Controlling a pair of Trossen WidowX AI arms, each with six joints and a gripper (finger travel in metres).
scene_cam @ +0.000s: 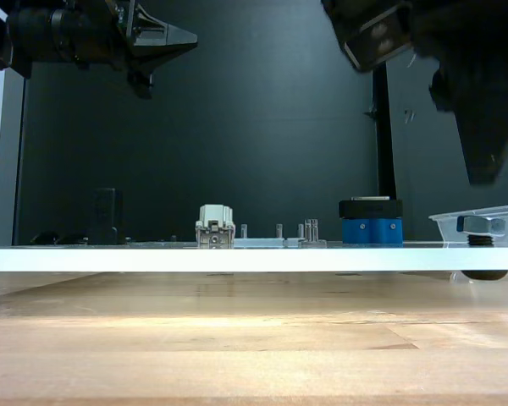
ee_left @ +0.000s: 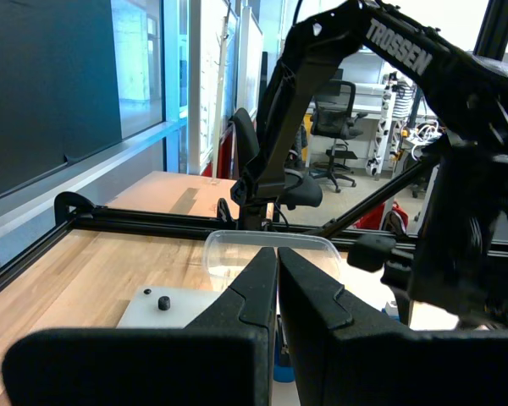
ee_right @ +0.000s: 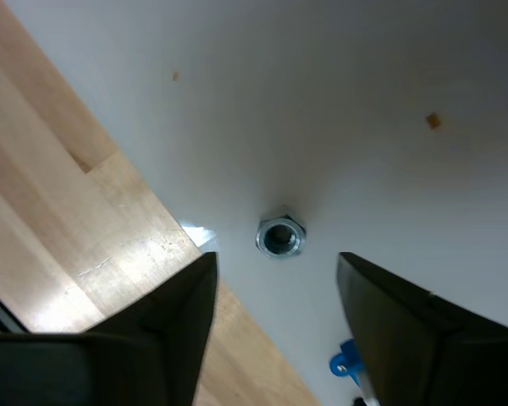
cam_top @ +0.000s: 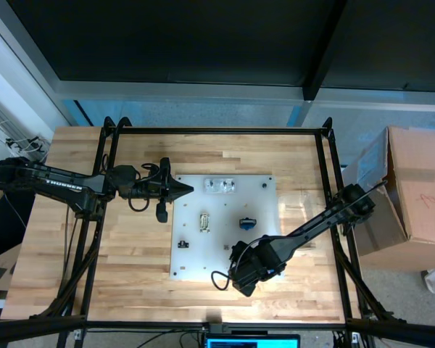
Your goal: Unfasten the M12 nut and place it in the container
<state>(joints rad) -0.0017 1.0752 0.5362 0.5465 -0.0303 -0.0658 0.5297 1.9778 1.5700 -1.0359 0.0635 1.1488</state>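
The small silver nut sits on its stud on the white board, seen from straight above. My right gripper hangs open above it, one finger to either side and neither touching it. In the low view the nut rests on top of the black ribbed stud, with the right gripper well above. In the high view the right gripper covers the board's near right edge and hides the nut. My left gripper hovers shut and holding nothing over the board's far left side.
The clear container stands off the board's right side, with nothing showing in it; in the low view its wall shows behind the stud. A blue and black part, a white connector and small posts stand on the board.
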